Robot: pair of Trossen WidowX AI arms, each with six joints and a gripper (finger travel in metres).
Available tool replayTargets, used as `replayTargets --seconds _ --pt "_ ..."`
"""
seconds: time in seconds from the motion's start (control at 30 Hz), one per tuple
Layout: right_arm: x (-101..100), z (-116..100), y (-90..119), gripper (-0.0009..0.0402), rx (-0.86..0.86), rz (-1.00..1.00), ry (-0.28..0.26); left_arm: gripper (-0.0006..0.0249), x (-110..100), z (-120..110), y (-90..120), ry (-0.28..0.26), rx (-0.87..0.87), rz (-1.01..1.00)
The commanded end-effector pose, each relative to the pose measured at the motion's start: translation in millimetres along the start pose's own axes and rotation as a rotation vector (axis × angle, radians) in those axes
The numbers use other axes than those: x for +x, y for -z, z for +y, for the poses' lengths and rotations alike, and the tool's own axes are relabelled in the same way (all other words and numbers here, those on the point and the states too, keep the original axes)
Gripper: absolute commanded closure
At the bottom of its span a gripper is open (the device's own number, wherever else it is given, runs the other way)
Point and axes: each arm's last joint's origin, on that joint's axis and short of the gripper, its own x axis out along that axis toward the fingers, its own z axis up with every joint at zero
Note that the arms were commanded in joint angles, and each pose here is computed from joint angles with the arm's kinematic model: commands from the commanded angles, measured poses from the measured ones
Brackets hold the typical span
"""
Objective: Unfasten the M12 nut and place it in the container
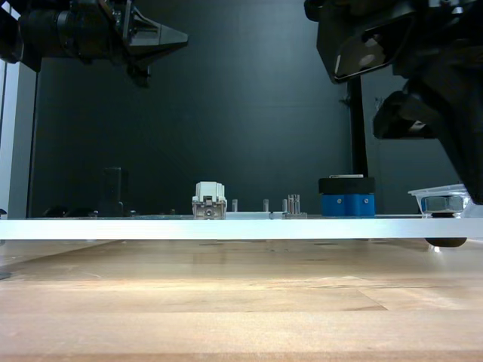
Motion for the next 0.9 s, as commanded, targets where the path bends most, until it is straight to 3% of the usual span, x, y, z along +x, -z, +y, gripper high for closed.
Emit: replayTargets --seconds 0.03,0.27,0.53,0.57,0.67,0.73,0.8,0.9 --pt "1 -2 0 0.0393 0.01 -0.014 0.04 0.0243 0 0 0 0.0 0.0 -0.001" --pt "-2 -5 1 0.0393 0.02 -0.03 0.078 0.0243 0 0 0 0.0 0.0 0.0" --pt "-2 -5 1 0.0393 0.011 -0.027 0.082 0.0243 0 0 0 0.0 0.0 -0.001" --pt "-2 -6 1 0.0393 0.004 -0.029 0.098 0.0243 0 0 0 0.0 0.0 0.0" --pt "-12 -16 5 0.0394 0.055 -0.095 0.291 0.0243 0 0 0 0.0 0.0 0.0" --pt "-20 -18 7 0.0393 0.049 -0.112 0.368 0.0243 0 0 0 0.0 0.0 -0.001" --pt "-26 -18 8 0.0393 0.047 -0.108 0.374 0.0243 0 0 0 0.0 0.0 -0.001" --pt "-31 -16 8 0.0393 0.05 -0.096 0.34 0.0243 0 0 0 0.0 0.0 0.003"
